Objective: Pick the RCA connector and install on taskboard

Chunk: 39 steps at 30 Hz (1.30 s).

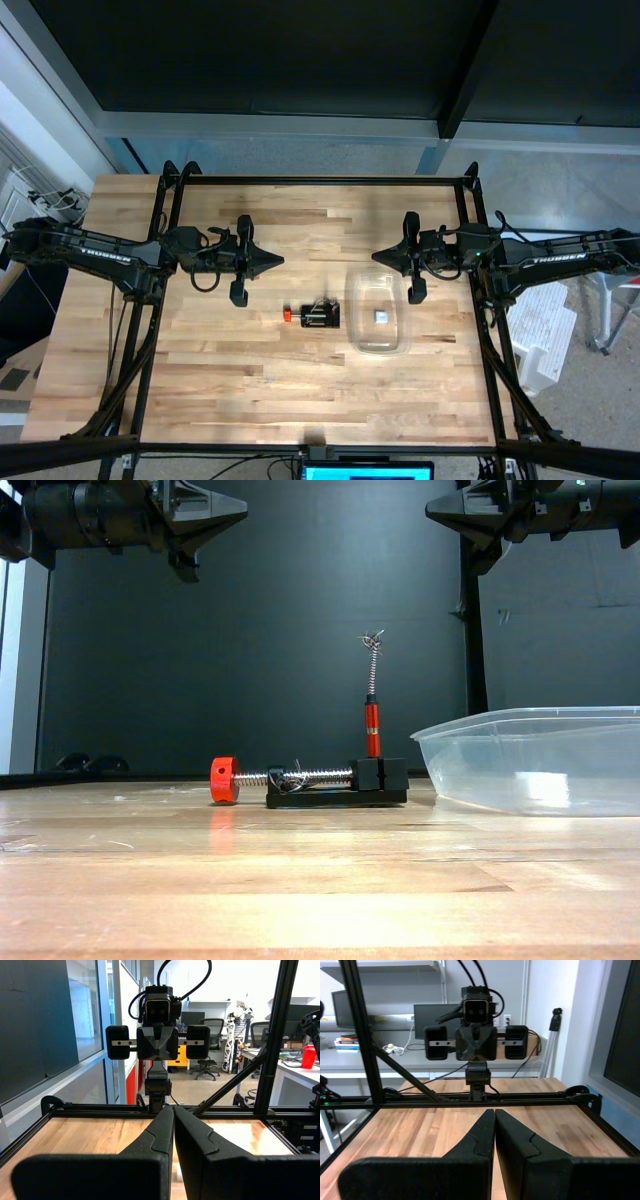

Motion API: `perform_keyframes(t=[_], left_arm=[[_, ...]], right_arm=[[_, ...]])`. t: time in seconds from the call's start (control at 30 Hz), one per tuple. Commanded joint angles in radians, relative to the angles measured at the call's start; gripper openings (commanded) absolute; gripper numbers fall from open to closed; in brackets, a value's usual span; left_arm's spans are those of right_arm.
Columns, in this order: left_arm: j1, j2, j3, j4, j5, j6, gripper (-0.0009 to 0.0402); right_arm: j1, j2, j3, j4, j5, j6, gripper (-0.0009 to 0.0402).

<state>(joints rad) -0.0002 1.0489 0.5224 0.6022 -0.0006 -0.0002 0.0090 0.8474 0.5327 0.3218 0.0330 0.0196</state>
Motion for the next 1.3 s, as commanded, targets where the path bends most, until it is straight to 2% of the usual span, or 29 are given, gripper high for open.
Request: perform_keyframes(t=[0.03,1.3], left_arm=[[0.000,0.000,0.000,0.000,0.000,0.000,0.0000],[0.000,0.000,0.000,0.000,0.000,0.000,0.0000]], right_arm=[[-0.001,-0.001,0.000,-0.001,-0.003,0.001,0.0000],[0.000,-0.001,0.009,-0.006,0.001,0.015,0.0000]])
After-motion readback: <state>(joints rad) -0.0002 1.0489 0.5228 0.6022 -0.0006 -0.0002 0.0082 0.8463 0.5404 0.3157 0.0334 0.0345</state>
